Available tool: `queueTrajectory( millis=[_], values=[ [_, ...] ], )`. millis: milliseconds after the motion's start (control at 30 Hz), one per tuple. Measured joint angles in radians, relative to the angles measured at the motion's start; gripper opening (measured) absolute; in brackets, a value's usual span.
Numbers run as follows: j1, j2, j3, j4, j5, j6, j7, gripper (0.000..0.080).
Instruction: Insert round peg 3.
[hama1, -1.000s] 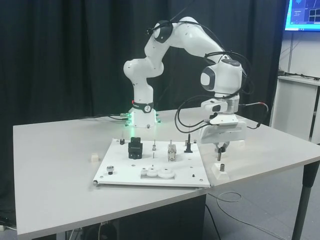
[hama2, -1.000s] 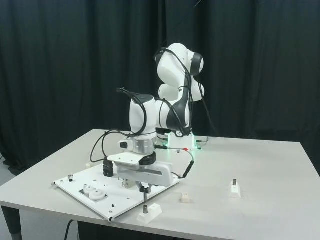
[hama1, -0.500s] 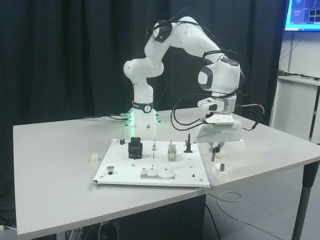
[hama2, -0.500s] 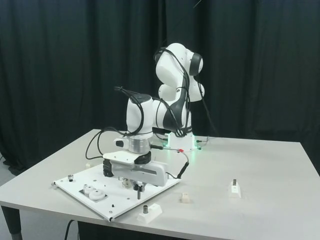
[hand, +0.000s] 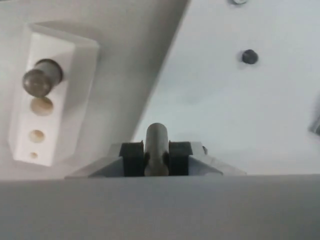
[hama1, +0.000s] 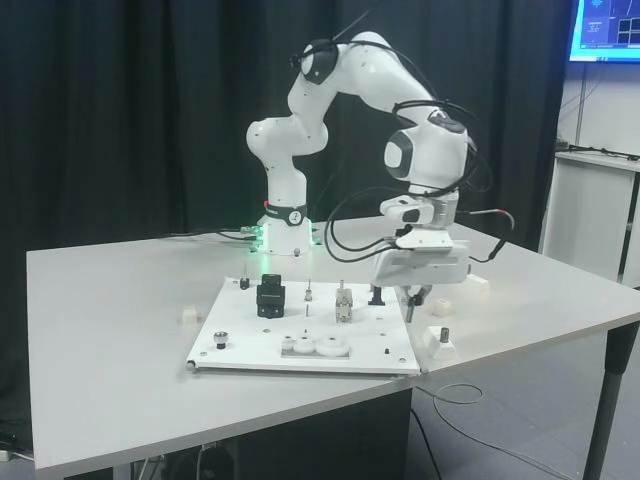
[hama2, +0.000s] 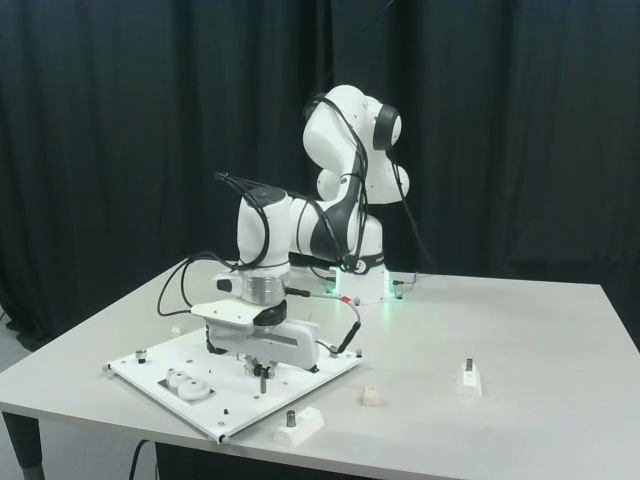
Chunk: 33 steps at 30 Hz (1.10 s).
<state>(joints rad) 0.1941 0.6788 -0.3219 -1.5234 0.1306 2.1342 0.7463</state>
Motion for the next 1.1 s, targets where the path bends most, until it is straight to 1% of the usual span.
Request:
queueTrajectory(
  millis=[267,467,700,933,1100],
  values=[
    [-0.010,-0.012,0.001,-0.021,0.002,0.004,-0.020,0.0102],
    [-0.016,-0.020,0.001,-0.048,0.002,0.024,-0.033,0.0102],
    [-0.023,-0.033,0.001,-0.108,0.010,0.079,-0.065,0.0102],
    [-0.028,-0.058,0.001,-0.177,0.038,0.151,-0.101,0.0102],
    [-0.028,-0.081,0.002,-0.215,0.062,0.186,-0.124,0.0102]
  ],
)
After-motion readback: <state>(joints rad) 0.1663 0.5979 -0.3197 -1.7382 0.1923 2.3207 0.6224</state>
